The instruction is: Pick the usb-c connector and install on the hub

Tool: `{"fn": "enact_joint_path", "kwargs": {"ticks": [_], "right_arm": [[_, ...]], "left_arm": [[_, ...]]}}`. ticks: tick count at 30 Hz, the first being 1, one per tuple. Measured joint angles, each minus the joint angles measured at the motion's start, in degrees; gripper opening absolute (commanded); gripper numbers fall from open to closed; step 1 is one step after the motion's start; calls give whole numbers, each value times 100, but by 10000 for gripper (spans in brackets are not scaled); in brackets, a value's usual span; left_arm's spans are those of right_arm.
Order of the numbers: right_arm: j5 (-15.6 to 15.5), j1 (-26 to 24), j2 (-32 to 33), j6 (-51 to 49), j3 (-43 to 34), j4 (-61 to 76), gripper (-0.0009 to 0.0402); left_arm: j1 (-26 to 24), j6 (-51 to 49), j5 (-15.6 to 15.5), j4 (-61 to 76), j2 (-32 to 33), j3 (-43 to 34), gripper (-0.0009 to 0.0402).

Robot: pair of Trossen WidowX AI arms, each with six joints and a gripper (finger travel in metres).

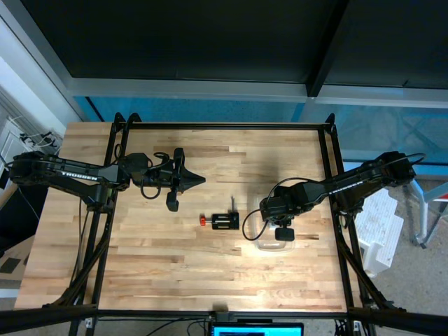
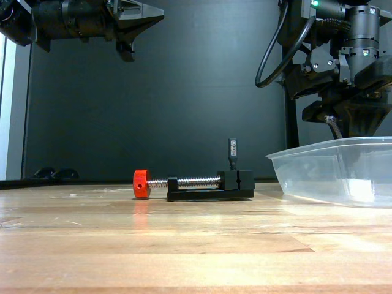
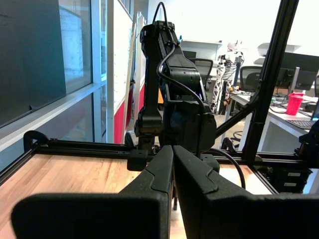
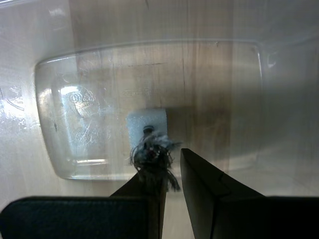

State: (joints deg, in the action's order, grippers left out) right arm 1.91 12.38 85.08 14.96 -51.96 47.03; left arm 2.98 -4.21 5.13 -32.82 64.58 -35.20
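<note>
A robotics lab in an open office is showing here: the left gripper (image 1: 200, 179) and right gripper (image 1: 283, 234) are hanging over a black-framed wooden table (image 1: 175, 269), while desks (image 3: 281, 113) and office chairs (image 3: 248, 75) are standing beyond.

left arm (image 1: 66, 175): black, jointed, stretched level from the left edge toward centre, high above the desk | left gripper (image 1: 198, 180) (image 3: 173, 149): black, upper left of centre, pointing right, jaws pressed together | right arm (image 1: 364, 176): black, reaching in from the right edge, wrist bent down | right gripper (image 1: 283, 235) (image 4: 172, 159): black, right of centre, pointing straight down, low
</note>
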Motion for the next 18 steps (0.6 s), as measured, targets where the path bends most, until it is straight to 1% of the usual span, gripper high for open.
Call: {"fn": "enact_joint_path", "kwargs": {"ticks": [14,18], "right_arm": [[-4,9,-9,17,-4,240,37],[-4,13,-20,20,-162,522,37]], "left_arm": [[0,2,0,-2,0,2,0],[0,2,0,0,0,0,0]]}}
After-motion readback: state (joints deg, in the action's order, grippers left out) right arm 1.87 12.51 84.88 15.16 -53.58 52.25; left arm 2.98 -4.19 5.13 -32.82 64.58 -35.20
